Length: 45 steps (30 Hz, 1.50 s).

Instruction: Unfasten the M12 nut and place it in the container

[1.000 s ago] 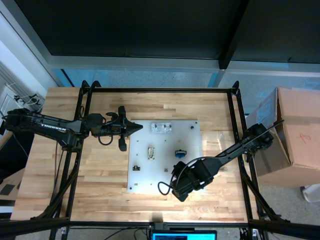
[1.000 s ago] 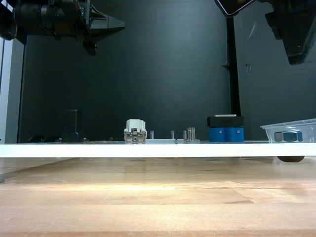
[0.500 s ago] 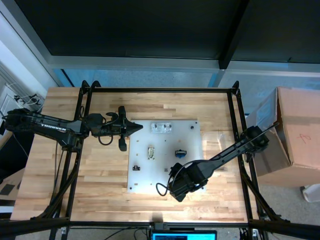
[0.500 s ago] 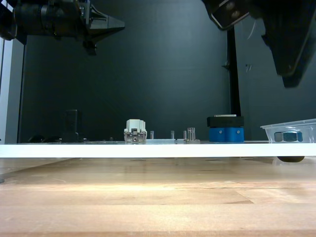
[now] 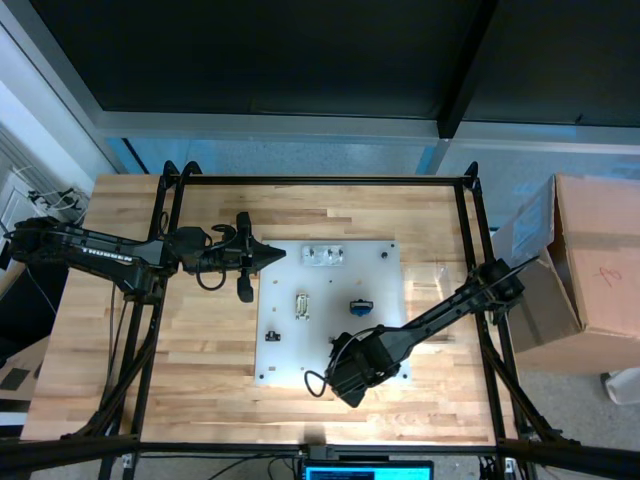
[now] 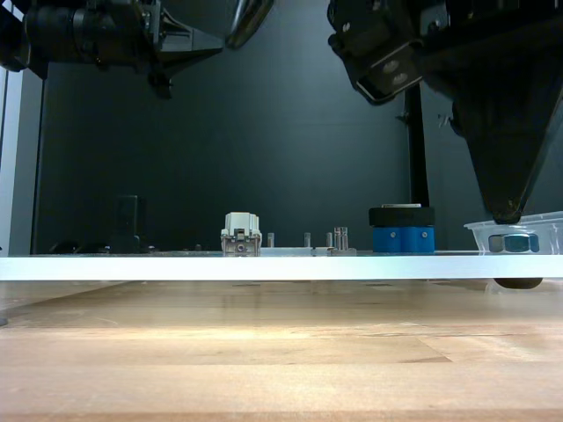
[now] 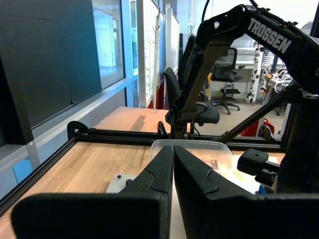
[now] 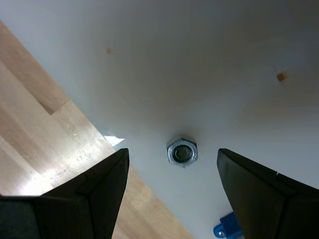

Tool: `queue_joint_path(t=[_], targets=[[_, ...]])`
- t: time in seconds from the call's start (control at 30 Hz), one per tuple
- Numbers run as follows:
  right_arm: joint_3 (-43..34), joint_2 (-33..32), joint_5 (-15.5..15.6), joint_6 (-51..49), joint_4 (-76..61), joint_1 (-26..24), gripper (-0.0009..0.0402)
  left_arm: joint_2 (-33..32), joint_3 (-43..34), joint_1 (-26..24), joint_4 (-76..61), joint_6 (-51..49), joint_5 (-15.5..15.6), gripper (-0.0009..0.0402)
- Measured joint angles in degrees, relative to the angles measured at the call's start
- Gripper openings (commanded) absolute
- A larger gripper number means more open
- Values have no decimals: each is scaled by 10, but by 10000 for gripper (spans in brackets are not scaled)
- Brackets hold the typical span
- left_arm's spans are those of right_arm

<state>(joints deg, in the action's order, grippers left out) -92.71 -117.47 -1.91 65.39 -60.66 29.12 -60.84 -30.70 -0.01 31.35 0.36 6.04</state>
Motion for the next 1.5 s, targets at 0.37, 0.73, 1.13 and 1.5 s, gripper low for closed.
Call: queue_joint_path(t=[0.37, 0.73, 1.13, 1.5], targets=[[18, -3, 2, -3, 29, -4, 247, 0, 0, 0, -2, 0, 0, 0], [25, -3, 1, -4, 31, -4, 210, 0, 0, 0, -1, 0, 0, 0], [26, -3, 1, -14, 30, -6, 81, 0, 0, 0, -2, 0, 0, 0], [26, -3, 1, -19, 30, -7, 12, 0, 0, 0, -1, 0, 0, 0]])
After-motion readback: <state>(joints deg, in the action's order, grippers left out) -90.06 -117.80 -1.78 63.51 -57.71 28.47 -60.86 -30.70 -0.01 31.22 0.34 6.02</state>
